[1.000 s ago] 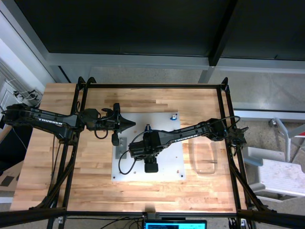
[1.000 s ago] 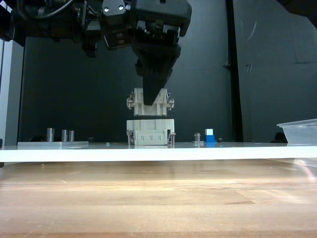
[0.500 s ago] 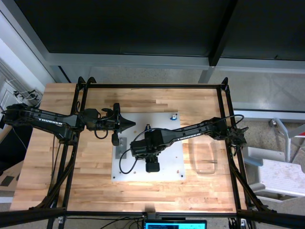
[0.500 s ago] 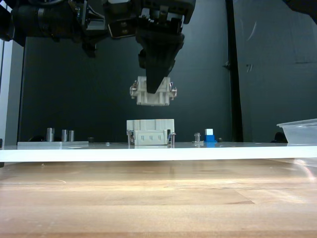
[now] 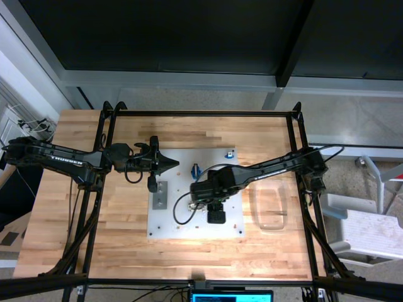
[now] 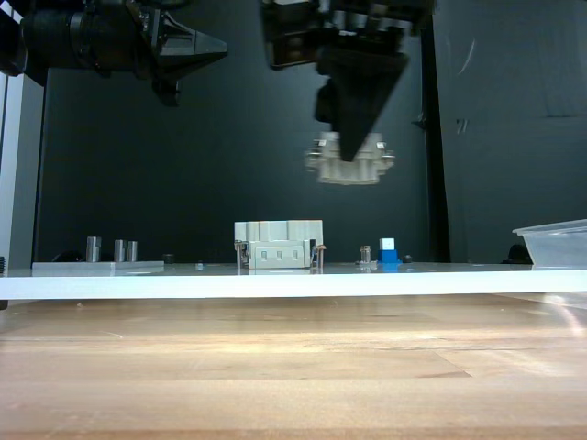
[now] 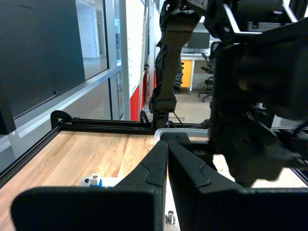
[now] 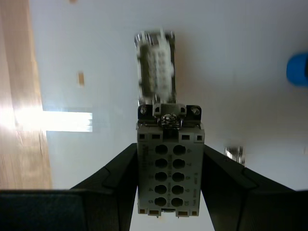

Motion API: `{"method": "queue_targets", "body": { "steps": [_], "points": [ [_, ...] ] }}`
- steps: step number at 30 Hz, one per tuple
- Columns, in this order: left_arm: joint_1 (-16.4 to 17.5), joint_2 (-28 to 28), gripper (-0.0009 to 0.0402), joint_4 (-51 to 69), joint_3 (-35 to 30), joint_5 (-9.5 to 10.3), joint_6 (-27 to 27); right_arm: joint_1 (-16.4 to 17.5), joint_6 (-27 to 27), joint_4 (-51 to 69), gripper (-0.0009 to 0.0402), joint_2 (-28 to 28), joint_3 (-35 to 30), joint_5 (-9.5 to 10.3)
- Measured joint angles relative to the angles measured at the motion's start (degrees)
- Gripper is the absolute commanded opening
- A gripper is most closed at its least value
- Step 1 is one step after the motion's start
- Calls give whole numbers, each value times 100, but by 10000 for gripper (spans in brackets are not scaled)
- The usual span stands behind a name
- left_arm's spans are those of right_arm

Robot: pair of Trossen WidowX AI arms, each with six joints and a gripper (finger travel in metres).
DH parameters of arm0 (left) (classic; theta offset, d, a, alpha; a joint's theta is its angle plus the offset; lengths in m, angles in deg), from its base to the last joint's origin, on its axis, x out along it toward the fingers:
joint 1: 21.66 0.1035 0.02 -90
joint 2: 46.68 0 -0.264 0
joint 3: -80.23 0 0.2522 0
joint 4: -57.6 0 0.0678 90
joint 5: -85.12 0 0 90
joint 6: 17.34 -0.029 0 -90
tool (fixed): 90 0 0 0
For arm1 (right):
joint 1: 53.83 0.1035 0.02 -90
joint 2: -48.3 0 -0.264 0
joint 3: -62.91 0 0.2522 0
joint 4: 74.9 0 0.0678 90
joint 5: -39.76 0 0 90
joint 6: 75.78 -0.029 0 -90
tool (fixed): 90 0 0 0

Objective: Remove the HAN10-E connector and place it in the container

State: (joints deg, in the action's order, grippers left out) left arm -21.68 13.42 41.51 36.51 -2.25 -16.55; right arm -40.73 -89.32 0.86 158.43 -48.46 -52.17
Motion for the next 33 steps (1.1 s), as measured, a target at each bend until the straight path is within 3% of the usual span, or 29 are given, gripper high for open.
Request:
{"method": "queue_targets", "body": {
  "steps": [14,33],
  "points": [
    [0,0,0,0,2,0,2,149,-396,-315,19,-1635,1932,0],
    [0,0,0,0,0,0,2,479,-782,-319,19,-3128,3471,-2]
  ]
}}
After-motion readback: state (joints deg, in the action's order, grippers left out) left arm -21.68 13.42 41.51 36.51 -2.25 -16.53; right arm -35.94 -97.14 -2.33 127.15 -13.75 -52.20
